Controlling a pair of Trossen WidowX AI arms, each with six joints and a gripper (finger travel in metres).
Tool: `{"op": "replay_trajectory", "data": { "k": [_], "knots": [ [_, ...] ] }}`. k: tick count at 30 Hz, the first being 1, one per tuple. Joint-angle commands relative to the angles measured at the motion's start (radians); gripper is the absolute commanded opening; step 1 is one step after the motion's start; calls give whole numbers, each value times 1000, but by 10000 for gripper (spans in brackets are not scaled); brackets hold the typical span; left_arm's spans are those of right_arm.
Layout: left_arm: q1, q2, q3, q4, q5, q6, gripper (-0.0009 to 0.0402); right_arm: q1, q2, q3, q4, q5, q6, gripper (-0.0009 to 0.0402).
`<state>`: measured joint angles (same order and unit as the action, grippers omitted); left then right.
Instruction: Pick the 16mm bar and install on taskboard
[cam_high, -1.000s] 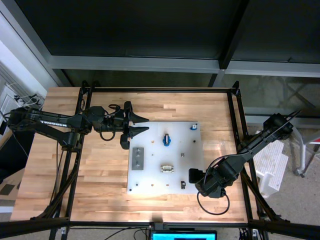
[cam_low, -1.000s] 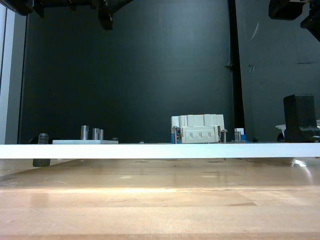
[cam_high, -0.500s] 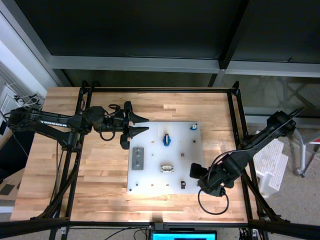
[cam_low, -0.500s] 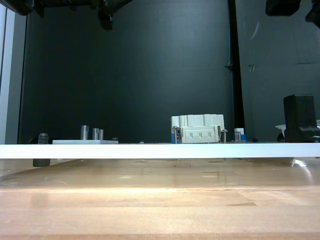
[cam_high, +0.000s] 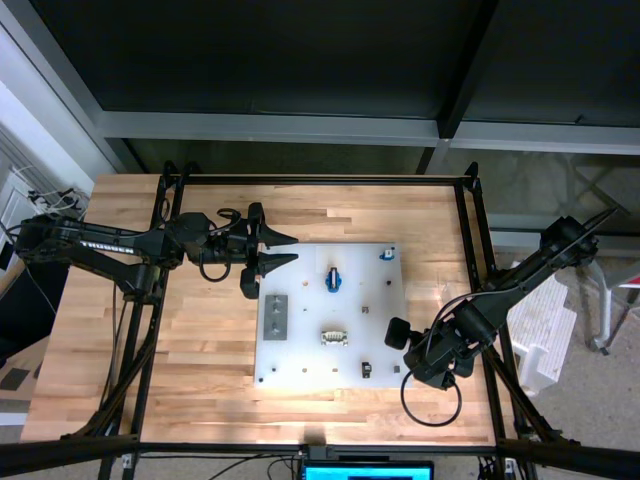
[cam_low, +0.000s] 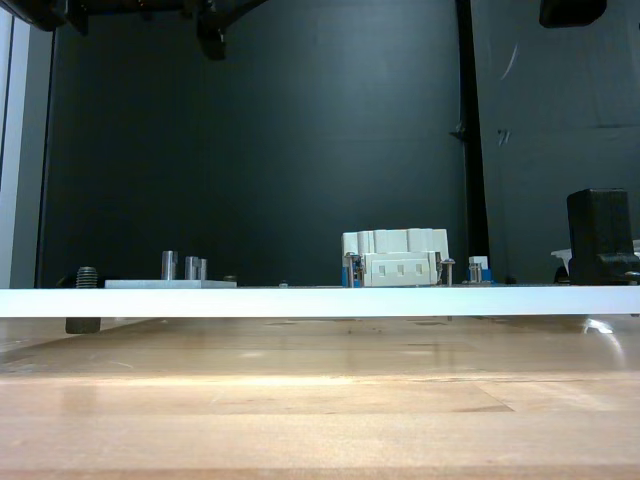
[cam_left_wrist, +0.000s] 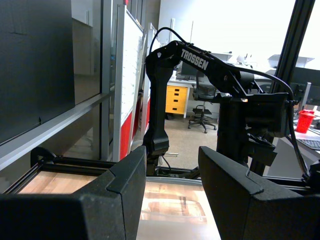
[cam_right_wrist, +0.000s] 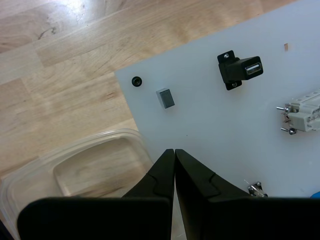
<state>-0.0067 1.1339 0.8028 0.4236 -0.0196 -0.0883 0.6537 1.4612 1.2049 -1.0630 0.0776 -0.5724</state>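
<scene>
- Right gripper (cam_high: 396, 329) has shifted off the near-right part of the taskboard (cam_high: 300, 290) toward its right edge, and its dark shape in the low view has climbed nearly out of sight. The left arm has not stirred.
- High view: the left gripper (cam_high: 283, 249) hangs over the board's far-left corner with its fingers spread wide. I judge it is parked there to keep the middle free. The right gripper sits at the board's right edge, with its arm folded back over bare table.
- Low view: three metal pegs (cam_low: 190, 268) stand upright in the grey plate (cam_low: 170, 284) at the board's left. One may be the 16mm bar already seated, but I cannot tell which, if any.
- Left wrist view: the two fingers are set well apart with nothing between them, and the camera looks level across the table at the other arm.
- Right wrist view: the fingers are pressed together on nothing. Below them lie the board's corner and a clear plastic tray (cam_right_wrist: 30, 195) with no bar visible in it. Neither gripper holds the bar, so its place is unconfirmed. The right gripper would need to open before any pick.
</scene>
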Motion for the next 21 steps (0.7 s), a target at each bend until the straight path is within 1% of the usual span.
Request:
{"op": "replay_trajectory", "data": {
  "k": [1,6,10,11,12,15,21],
  "knots": [
    [0,0,0,0,0,0,140,-3,-3,0,1,0,28,0],
    [0,0,0,0,0,0,140,-51,-34,-1,9,9,141,0],
    [0,0,0,0,0,0,140,-117,-80,-3,21,11,203,0],
    [0,0,0,0,0,0,140,-136,-92,-4,29,18,214,0],
    [0,0,0,0,0,0,140,-158,-106,-5,40,36,229,0],
    [0,0,0,0,0,0,140,-225,-145,-9,79,46,269,0],
    [0,0,0,0,0,0,140,-361,-214,-32,221,46,362,0]
  ]
}}
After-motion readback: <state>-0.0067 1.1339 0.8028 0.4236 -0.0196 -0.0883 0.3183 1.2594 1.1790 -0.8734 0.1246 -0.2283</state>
